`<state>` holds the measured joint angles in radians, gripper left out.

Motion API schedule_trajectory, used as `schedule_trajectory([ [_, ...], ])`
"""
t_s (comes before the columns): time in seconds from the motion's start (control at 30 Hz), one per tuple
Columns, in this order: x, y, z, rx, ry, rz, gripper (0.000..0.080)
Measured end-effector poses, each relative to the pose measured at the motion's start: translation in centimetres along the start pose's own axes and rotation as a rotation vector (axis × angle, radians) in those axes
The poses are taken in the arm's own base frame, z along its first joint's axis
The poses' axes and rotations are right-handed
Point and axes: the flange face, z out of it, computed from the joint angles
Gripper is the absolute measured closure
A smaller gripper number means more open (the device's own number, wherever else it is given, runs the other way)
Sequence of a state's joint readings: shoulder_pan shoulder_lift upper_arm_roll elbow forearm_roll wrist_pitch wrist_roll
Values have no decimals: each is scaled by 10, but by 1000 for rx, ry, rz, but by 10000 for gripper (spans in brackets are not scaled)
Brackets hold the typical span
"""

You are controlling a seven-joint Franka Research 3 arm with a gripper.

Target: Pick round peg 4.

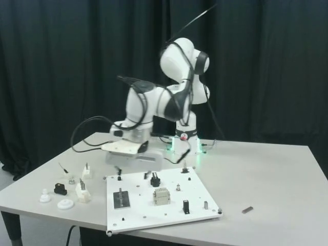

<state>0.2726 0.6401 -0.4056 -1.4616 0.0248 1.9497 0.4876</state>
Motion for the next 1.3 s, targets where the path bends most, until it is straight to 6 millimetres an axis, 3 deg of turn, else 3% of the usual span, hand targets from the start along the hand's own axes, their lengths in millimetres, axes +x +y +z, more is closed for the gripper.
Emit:
schedule_trajectory([
  [0.43,35,74,32,9,-68,-71,3],
  [1.3,72,185,109,-50,-101,-92,3],
])
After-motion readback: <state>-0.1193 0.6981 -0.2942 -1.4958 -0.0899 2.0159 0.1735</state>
